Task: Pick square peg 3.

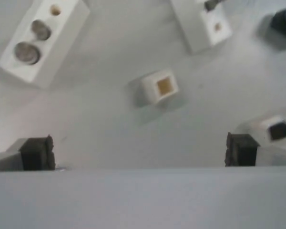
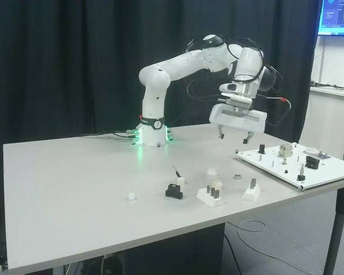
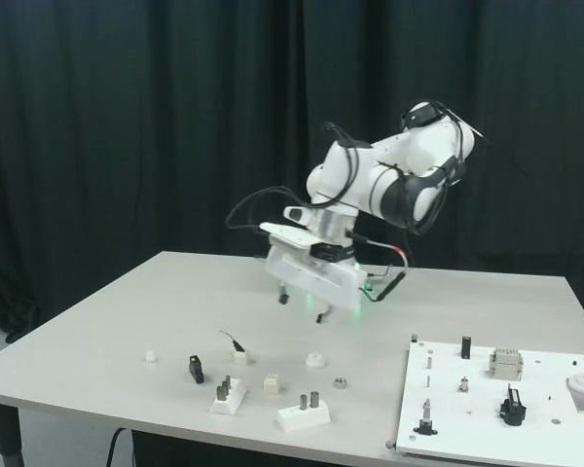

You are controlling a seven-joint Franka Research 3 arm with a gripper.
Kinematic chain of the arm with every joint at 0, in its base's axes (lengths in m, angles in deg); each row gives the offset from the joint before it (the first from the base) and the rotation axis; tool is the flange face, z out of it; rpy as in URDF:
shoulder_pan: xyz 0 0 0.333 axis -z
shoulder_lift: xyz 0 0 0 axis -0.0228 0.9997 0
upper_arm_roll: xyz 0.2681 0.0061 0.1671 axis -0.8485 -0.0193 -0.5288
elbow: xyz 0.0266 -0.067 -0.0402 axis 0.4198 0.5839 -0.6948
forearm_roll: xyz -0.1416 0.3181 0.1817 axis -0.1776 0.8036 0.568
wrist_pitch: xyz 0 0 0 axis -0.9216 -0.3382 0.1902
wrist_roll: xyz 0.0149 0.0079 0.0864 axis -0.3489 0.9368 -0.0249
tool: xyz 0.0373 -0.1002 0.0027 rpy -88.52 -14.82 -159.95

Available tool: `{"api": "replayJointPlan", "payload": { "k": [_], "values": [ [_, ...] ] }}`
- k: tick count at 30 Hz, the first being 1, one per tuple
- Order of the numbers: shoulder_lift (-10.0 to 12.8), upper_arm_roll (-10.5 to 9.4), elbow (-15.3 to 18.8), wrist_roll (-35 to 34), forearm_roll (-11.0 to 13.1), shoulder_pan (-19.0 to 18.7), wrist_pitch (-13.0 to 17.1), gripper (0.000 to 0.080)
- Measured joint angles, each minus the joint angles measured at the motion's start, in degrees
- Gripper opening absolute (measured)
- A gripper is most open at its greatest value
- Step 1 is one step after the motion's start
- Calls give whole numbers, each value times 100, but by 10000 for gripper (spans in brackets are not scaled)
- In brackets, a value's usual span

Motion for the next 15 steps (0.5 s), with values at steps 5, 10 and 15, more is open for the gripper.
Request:
{"api": "replayJointPlan", "payload": {
  "k": [5, 10, 15],
  "values": [
    [1, -16, -89, 790, 137, 346, -4, 800],
    [10, -70, -247, 1438, 268, 716, -49, 800],
    [35, -174, -485, 1866, 390, 1119, -143, 800]
  ]
}}
